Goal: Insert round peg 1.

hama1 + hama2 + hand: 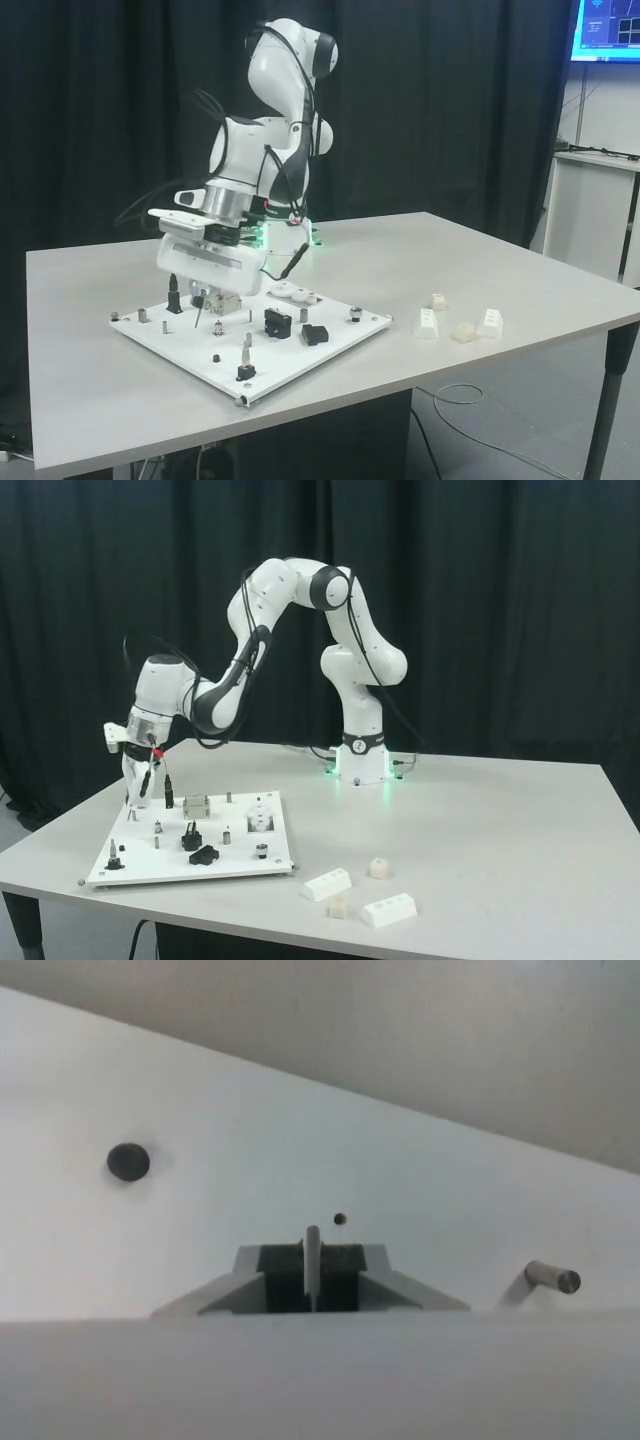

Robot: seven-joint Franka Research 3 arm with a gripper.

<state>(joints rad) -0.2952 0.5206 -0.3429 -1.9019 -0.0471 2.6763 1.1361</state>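
Between the fingertips of the gripper [312, 1278] a thin grey round peg [312, 1256] is pinched, the jaws clenched on its upper part so that its free end juts out below them. Just ahead of that tip, in the wrist view, lies a small dark hole [340, 1219] in the white board [300, 1150], slightly off to one side of the peg's line and not yet under it. The peg's long axis runs along the line of the fingers, and in the first room view it hangs tilted, not square to the board, with the tip close above the surface near the board's far corner. The gripper [200, 292] there is low over the board [340, 335]; whether the tip touches cannot be told. My judgement is that the coming move turns on bringing the tip over that hole and standing the peg upright before pressing down.
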